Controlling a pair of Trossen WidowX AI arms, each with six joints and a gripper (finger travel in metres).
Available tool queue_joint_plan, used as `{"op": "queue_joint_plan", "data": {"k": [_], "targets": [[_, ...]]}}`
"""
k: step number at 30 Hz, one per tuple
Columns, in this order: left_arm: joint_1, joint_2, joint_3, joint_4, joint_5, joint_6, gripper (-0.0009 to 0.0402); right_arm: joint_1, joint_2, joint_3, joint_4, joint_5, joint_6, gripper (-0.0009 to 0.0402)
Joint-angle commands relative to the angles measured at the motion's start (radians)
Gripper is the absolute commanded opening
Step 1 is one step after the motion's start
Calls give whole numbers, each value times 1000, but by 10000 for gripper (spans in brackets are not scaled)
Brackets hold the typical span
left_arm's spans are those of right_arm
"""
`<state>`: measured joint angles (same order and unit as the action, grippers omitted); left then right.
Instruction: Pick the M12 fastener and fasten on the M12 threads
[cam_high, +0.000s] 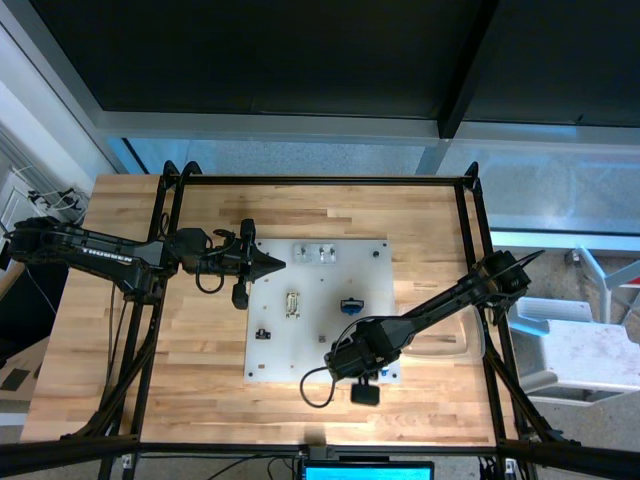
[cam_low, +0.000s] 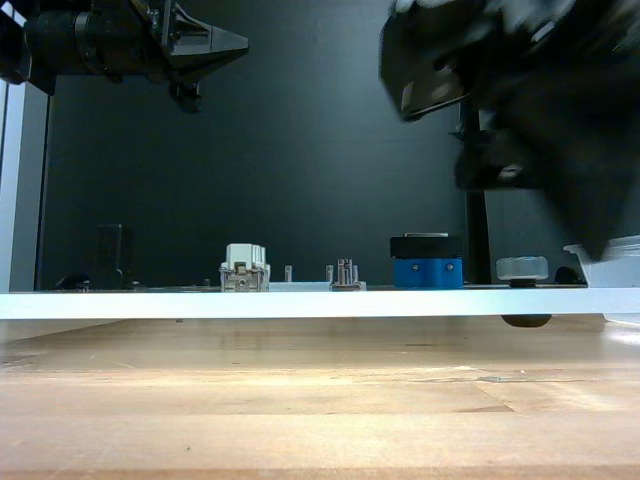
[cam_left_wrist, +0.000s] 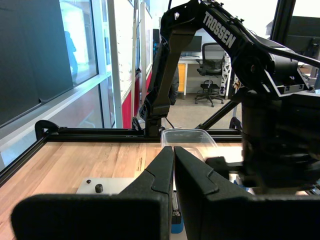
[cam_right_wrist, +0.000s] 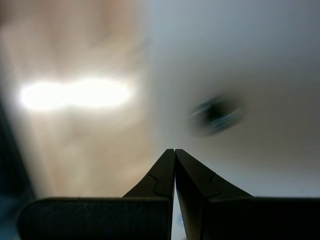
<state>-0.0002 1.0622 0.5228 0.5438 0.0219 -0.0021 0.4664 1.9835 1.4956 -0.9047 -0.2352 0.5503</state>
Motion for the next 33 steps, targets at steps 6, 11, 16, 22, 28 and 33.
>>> {"op": "queue_joint_plan", "data": {"k": [6, 11, 16, 22, 28, 33], "targets": [[0, 0, 0, 0, 0, 0, 0, 1, -26, 1, -34, 79, -5, 0], [0, 0, 0, 0, 0, 0, 0, -2, -46, 1, -35, 212, 17, 0], [0, 0, 0, 0, 0, 0, 0, -4, -50, 0, -52, 344, 40, 0], [0, 0, 0, 0, 0, 0, 0, -6, -28, -1, -27, 348, 36, 0], [0, 0, 0, 0, 0, 0, 0, -6, 0, -1, 1, 343, 36, 0], [0, 0, 0, 0, 0, 0, 0, -5, 0, -1, 2, 329, 37, 0]]}}
